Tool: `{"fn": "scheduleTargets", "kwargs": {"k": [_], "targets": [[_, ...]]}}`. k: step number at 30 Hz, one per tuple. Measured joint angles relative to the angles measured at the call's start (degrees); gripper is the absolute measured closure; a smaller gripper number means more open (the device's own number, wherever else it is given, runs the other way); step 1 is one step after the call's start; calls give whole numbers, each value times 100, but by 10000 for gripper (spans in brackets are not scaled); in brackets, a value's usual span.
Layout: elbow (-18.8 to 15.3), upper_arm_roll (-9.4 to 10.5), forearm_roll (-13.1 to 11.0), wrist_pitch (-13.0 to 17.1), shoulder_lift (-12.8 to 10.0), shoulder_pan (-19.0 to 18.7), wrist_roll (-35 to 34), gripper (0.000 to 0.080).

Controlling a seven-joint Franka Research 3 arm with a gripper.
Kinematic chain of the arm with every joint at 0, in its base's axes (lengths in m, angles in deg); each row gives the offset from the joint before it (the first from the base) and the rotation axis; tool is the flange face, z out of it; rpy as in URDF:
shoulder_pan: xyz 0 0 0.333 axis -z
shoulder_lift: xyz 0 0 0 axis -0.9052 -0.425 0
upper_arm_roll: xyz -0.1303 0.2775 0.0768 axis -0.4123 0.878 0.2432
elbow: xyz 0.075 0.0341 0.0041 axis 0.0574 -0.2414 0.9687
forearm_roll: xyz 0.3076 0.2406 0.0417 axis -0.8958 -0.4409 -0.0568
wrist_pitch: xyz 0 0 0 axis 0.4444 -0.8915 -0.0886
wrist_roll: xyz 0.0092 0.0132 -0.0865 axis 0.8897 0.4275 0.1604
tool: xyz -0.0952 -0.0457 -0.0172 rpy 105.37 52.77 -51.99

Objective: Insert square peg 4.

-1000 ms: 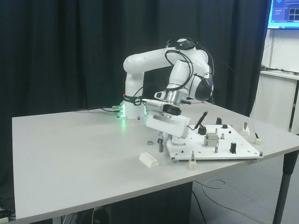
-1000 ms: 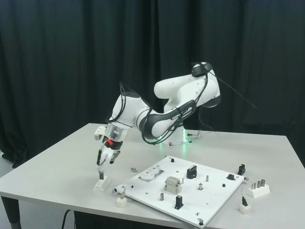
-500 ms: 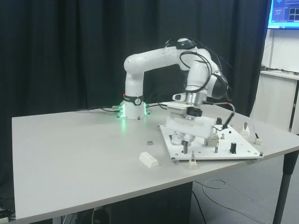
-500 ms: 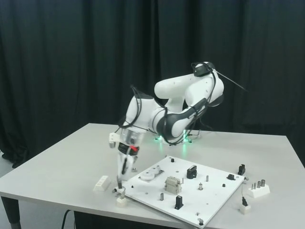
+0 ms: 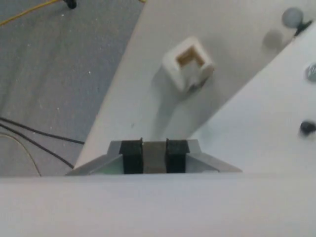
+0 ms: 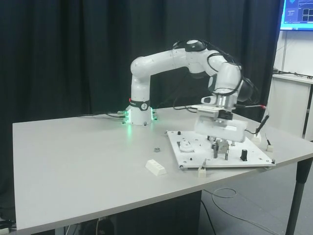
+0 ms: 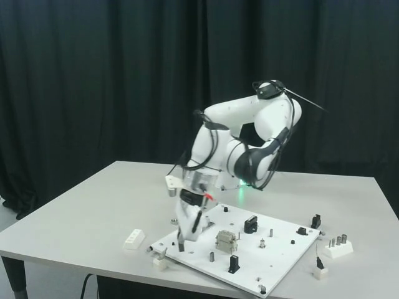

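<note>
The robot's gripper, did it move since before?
Yes. The gripper has swung away from the small white block on the table and now hangs over the white board, holding a peg.

Grey square peg (image 5: 154,156) upright, pinched betw. claw (image 5: 154,157) pads, apparently above white board (image 5: 256,123) edge

White block (image 6: 156,167) on grey table (image 6: 73,156)

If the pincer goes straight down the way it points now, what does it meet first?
Probably the white board near its front edge: the pincer, shut on a grey peg, points down there. Depth is unclear; the grey table is close beside.
</note>
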State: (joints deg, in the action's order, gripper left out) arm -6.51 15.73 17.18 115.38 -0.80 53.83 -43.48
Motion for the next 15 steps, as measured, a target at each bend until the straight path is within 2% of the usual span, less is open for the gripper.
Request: {"fn": "scheduleTargets", "kwargs": {"k": [4, 15], "targets": [[210, -41, 243, -174, -52, -71, -243, 708], [946, -270, 609, -877, -134, -205, -544, 708]]}}
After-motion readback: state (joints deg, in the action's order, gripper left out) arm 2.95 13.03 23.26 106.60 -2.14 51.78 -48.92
